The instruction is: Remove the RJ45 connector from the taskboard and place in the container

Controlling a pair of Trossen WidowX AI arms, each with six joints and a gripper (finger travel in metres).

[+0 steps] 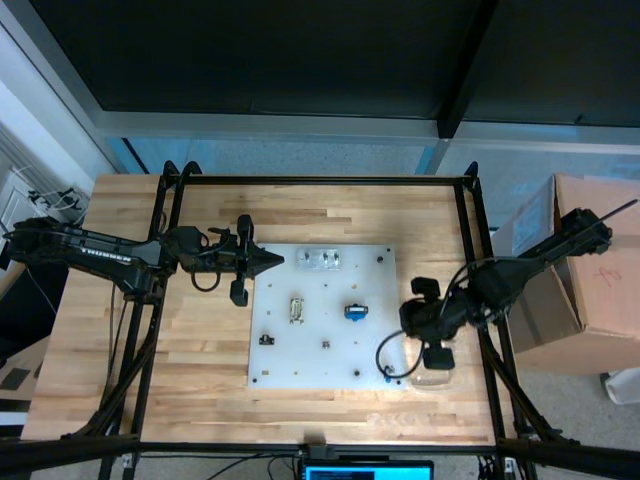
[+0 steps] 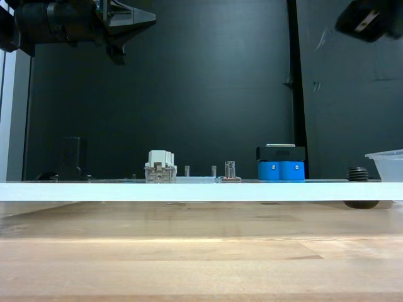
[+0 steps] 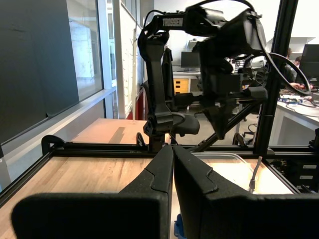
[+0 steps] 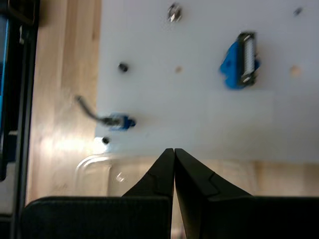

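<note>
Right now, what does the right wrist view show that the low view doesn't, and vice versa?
Only right wrist: the blue RJ45 connector on its grey cable, lying on the white taskboard near its edge, outside the clear plastic container, touched by neither gripper; whether it is seated I cannot tell. The right gripper hangs shut above the container.
Only low: the left gripper, shut, high over the board's left edge, and a beige connector block.
Both: the board, the container and a blue-and-black connector housing.
</note>
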